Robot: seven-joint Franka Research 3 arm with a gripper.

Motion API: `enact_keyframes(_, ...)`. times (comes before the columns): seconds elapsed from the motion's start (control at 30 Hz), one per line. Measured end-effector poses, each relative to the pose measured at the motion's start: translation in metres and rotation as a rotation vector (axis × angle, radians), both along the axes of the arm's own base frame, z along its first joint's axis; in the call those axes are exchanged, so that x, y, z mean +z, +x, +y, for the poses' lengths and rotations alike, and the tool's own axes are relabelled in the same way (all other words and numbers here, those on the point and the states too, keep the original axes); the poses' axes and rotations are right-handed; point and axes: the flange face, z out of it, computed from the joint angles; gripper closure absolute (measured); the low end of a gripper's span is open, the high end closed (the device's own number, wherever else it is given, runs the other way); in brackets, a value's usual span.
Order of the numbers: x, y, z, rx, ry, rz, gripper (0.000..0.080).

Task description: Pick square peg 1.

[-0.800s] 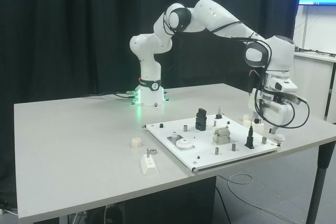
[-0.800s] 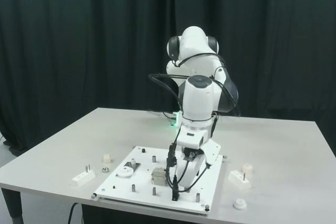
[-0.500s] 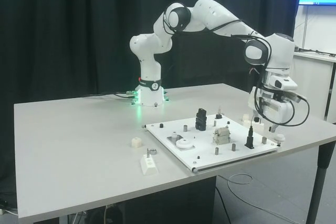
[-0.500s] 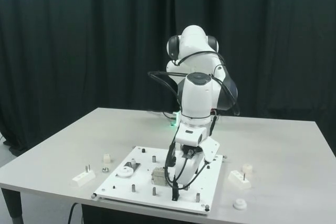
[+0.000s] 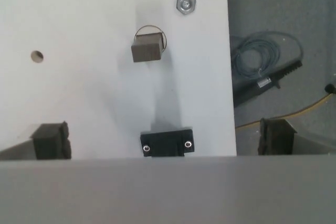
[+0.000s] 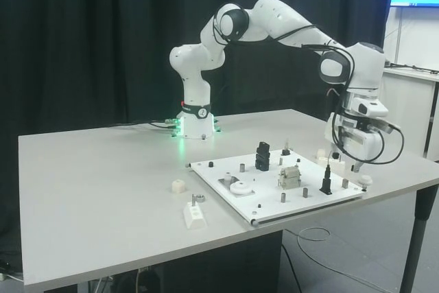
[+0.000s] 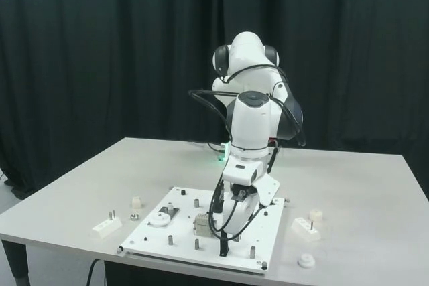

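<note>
The wrist view shows a grey square peg standing upright in a round hole of the white board. My gripper is open, its two fingertips wide apart with nothing held. A black upright piece on the board lies below the gap between them, and the peg is a short way off from it. In the room views the gripper hangs above the board's near right corner, just over that black piece. From the second room view the hand partly hides the board behind it.
The board also carries a white disc, a black connector, a grey connector and several small pegs. White blocks lie left of it and other white pieces right of it. A cable lies on the floor past the table edge.
The hand has risen a little above the board's corner and the black upright piece. The objects on the board have stayed in place.
</note>
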Motion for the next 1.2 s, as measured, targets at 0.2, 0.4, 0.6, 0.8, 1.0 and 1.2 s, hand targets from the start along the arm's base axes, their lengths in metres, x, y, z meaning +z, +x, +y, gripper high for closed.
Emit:
enact_keyframes(0.2,0.0019,0.0002,0.0005,-0.002,0.000,0.001,0.0003)
enact_keyframes(0.4,0.0034,-0.0001,0.0011,-0.002,-0.001,0.006,0.0003)
enact_keyframes(0.6,0.0050,0.0002,0.0014,-0.005,0.000,0.006,0.0003)
enact_keyframes(0.8,0.0057,0.0002,0.0019,-0.010,0.006,0.007,0.0003)
enact_keyframes(1.0,0.0071,0.0001,0.0023,-0.025,0.008,0.010,0.0003)
enact_keyframes(1.2,0.0094,0.0003,0.0033,-0.036,0.009,0.011,0.0003)
